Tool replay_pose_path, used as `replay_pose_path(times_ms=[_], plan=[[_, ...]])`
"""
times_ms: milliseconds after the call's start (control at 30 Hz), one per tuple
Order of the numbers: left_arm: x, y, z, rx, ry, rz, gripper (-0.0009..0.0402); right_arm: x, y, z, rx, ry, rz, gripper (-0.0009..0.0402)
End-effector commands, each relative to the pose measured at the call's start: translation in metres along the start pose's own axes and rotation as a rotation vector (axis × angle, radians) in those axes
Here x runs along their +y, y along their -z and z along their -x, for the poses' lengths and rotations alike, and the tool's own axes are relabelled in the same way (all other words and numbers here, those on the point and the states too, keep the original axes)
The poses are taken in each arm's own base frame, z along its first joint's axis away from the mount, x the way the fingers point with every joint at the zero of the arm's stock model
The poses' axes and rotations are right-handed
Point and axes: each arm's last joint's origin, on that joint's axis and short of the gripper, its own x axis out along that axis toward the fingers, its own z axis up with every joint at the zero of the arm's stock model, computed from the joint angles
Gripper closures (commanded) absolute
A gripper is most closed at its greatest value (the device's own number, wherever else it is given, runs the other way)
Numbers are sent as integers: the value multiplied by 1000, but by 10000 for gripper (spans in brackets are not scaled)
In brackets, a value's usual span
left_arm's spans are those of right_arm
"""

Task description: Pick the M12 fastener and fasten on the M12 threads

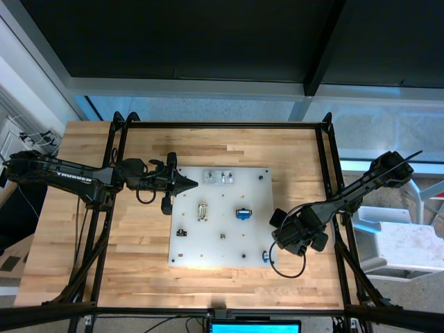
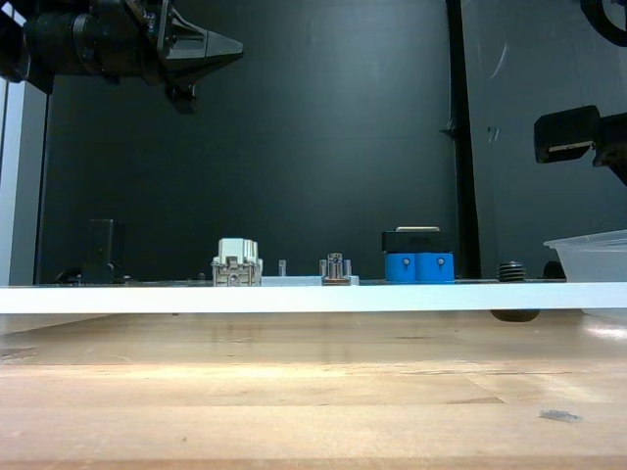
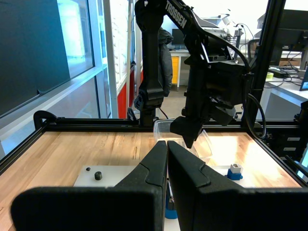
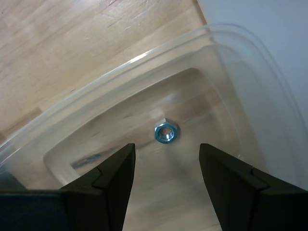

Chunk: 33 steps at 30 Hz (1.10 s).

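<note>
M12 nut: small silver hex, lying flat on the floor of the clear tray, roughly mid-floor, touching no wall. It is not on its stud.

Right gripper: hangs above the tray, pointing down into it. Its fingers are spread wide, one on each side of the nut's line, and hold nothing. There is a gap between the fingertips and the nut, with no contact.

The tray sits on the worktop, just off the right edge of the white board, toward the near right corner. In the high view the right arm's wrist hides most of it.

Stud: short, black, ribs showing, bare on top. It stands on the board near its near right edge. In the low view it is just beside the tray's rim and apart from it.

Left gripper: held high over the board's far left corner, pointing inward toward the right arm. Its fingers are pressed together with nothing between them. It is well apart from the nut and the stud.

Also on the board:
- A blue block is right of centre.
- A pale connector is left of centre.
- A silver post stands between the two.
</note>
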Motion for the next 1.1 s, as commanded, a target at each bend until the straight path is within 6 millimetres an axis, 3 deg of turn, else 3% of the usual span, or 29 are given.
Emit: replay_pose_path(times_ms=[33, 700, 1100], plan=[[0, 0, 0, 0, 0, 0, 393, 0, 1, -5, -5, 4, -3, 203], [0, 0, 0, 0, 0, 0, 393, -2, 4, -37, -10, 9, -13, 203], [0, 0, 0, 0, 0, 0, 393, -1, 7, -45, -23, 17, -19, 205]])
